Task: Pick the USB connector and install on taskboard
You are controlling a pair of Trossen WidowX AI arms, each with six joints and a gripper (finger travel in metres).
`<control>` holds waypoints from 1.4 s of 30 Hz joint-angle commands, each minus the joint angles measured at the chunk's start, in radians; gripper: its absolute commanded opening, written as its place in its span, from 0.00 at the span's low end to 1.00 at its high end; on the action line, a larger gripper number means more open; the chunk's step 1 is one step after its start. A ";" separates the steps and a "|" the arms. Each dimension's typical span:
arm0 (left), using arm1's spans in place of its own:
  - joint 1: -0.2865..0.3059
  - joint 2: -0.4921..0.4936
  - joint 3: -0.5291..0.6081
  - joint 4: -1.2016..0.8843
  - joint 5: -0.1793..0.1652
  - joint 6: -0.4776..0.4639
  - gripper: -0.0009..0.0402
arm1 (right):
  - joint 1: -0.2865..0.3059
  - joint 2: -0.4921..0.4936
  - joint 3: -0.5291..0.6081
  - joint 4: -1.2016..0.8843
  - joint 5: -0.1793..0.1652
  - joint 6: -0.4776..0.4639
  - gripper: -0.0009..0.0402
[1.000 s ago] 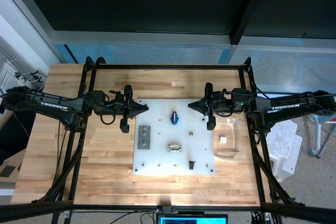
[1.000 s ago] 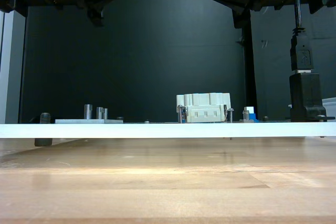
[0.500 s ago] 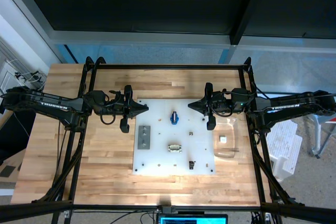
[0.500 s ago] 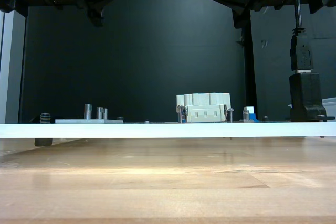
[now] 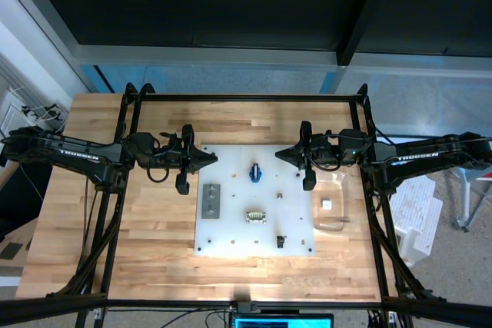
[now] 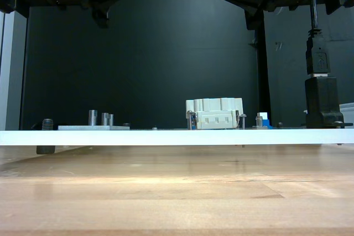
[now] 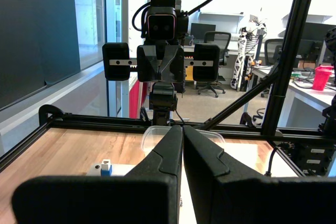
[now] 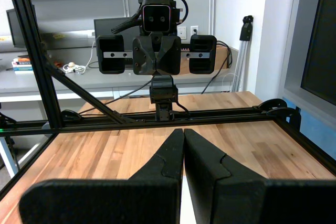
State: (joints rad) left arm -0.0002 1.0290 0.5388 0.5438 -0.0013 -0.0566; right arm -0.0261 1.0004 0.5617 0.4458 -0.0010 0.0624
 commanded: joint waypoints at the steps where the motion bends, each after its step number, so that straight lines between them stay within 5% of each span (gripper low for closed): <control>1: 0.000 0.000 0.000 0.000 0.000 0.000 0.02 | 0.000 0.000 0.000 0.000 0.000 0.000 0.02; 42: 0.000 0.000 0.000 0.000 0.000 0.000 0.02 | 0.000 0.000 0.000 0.000 0.000 0.000 0.02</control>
State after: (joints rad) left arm -0.0002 1.0290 0.5388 0.5438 -0.0010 -0.0566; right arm -0.0261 1.0004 0.5613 0.4458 -0.0010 0.0624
